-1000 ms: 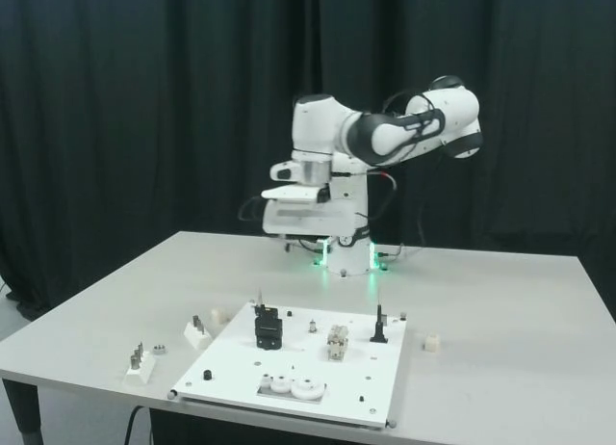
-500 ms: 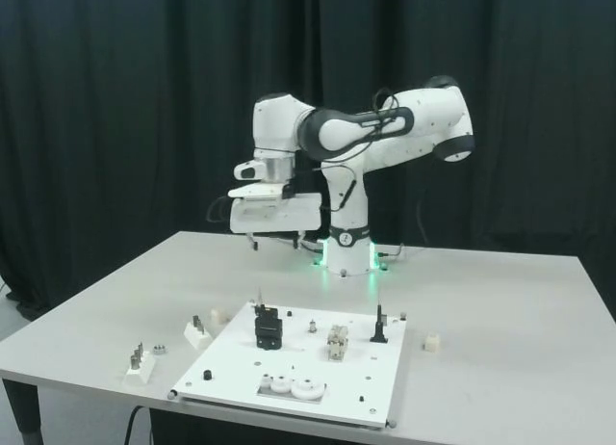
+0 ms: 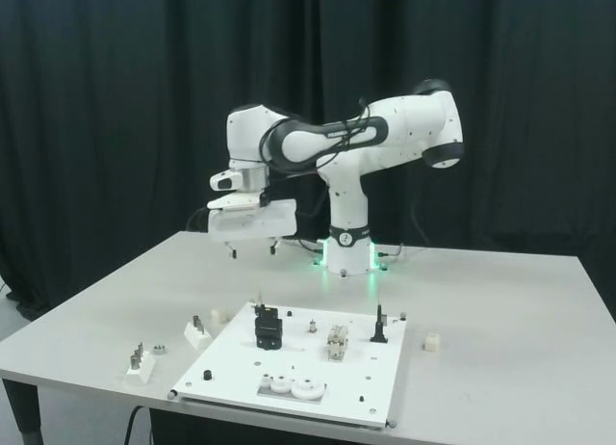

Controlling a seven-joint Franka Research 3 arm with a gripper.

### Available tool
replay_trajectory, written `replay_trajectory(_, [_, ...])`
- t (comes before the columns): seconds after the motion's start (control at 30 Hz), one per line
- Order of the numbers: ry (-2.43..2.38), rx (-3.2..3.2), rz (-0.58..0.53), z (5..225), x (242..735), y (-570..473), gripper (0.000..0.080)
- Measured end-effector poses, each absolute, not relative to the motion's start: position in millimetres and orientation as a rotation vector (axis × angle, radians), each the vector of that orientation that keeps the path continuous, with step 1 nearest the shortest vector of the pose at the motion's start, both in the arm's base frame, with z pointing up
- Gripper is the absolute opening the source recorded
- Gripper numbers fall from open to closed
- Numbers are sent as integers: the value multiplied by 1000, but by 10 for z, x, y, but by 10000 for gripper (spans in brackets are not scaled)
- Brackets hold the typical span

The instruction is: Pick square peg 3.

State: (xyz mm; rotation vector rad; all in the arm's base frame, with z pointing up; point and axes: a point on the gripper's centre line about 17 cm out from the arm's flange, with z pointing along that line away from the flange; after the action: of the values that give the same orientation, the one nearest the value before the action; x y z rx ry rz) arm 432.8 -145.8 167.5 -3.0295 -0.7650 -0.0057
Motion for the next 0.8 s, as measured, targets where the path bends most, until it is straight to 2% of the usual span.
replay_trajectory(0.47, [-962, -2996, 57, 1396, 4486, -1974, 800])
replay_trajectory(0.8, [-1033, -2963, 91, 1285, 4614, -2273, 800])
